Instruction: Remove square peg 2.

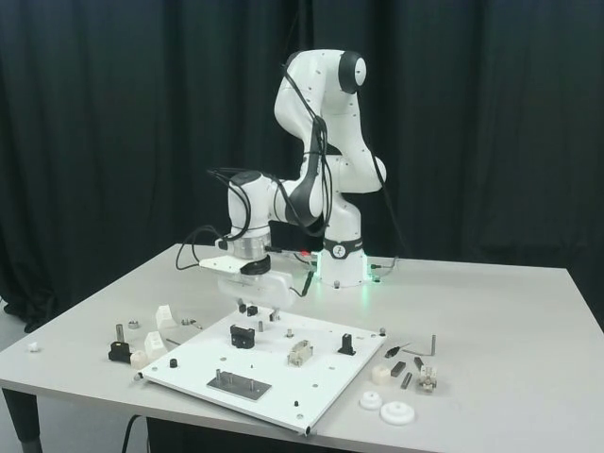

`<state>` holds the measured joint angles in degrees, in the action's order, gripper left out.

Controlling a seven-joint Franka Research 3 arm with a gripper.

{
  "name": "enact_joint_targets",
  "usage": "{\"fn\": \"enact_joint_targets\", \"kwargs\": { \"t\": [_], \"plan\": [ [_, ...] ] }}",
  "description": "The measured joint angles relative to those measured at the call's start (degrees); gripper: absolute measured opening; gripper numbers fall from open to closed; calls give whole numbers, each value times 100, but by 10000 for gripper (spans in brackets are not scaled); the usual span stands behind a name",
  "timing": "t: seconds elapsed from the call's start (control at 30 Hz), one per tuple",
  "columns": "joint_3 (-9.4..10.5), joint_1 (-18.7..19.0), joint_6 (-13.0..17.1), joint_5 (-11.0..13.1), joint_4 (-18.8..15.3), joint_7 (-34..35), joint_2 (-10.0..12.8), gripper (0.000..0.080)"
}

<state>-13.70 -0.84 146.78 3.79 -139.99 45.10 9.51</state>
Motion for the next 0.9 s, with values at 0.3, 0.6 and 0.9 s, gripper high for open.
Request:
{"fn": "enact_joint_targets", "kwargs": {
  "t": [0.3, 0.6, 0.9],
  "plan": [
    [2, 0, 316, 0, -98, -200, 87, 800],
    [26, 0, 494, 0, -99, -481, 237, 800],
    [57, 16, 578, 10, -99, -580, 341, 800]
  ]
}}
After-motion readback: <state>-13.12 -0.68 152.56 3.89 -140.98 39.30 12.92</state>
